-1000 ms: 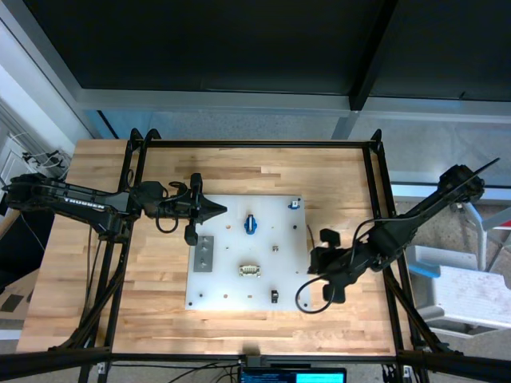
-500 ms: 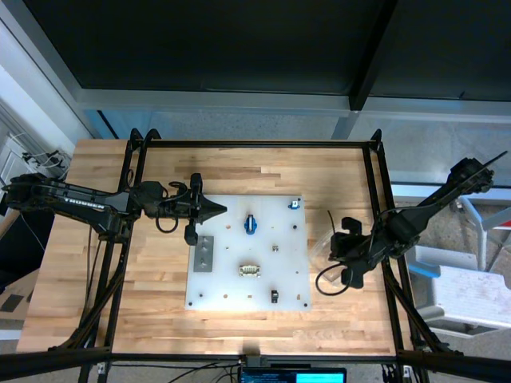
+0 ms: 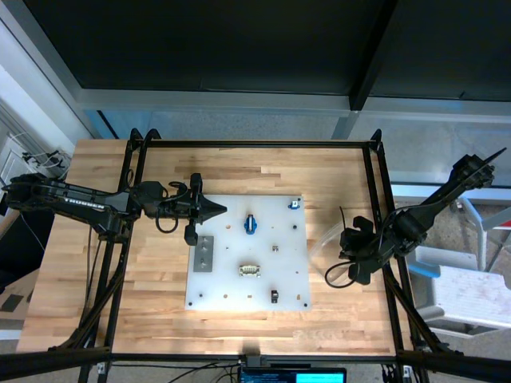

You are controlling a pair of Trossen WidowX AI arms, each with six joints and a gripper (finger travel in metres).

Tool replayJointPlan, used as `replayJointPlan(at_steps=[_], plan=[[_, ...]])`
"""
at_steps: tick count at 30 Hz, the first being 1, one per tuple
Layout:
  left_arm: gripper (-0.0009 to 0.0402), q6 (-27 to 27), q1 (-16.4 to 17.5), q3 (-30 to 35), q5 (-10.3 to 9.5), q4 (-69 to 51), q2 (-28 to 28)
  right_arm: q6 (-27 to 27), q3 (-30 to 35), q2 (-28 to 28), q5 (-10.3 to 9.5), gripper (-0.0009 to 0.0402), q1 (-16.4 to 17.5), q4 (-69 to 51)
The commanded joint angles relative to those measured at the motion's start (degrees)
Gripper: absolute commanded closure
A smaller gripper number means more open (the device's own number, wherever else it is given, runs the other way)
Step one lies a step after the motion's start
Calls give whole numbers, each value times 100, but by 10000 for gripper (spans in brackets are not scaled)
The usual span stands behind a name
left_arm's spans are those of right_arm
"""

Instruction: Remove the USB connector from the USB hub and place in the container

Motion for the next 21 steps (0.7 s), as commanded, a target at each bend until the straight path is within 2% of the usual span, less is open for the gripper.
replayJointPlan(at_steps=[1,21], plan=[[392,2,0,2,2,0,0,177,-127,-61,-92,393,68,2],[392,2,0,2,2,0,0,334,-203,-61,-129,393,98,0]])
